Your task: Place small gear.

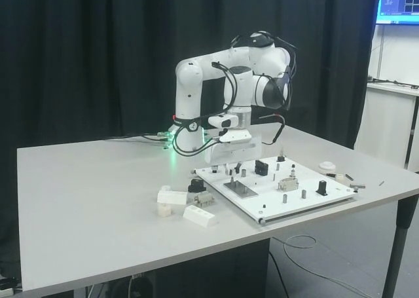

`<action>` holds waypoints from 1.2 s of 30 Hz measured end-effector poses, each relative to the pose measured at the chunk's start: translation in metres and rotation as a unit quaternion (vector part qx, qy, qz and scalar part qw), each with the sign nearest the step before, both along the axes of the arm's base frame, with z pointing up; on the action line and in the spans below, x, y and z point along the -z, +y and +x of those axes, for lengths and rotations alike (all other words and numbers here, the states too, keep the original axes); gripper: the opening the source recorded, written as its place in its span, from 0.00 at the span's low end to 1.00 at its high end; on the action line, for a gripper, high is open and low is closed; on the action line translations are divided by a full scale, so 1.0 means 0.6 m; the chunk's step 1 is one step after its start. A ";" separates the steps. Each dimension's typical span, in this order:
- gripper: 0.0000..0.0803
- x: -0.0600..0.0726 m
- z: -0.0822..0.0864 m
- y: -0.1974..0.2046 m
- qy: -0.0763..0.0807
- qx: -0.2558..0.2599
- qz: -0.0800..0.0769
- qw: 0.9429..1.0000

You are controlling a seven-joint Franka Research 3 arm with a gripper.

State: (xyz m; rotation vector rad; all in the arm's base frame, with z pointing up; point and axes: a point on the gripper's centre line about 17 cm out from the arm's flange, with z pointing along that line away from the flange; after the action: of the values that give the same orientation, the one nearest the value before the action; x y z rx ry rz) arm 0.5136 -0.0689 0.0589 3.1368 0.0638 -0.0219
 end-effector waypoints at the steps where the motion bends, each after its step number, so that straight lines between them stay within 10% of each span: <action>1: 0.24 -0.002 0.000 -0.001 0.000 0.000 -0.001 1.000; 17: 0.24 -0.015 0.004 0.000 -0.002 -0.004 -0.003 1.000; 36: 0.24 -0.065 0.048 0.127 -0.005 -0.007 0.037 0.999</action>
State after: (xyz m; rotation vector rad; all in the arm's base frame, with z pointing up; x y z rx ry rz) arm 0.5426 0.0076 0.0979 3.2094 0.0878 -0.0028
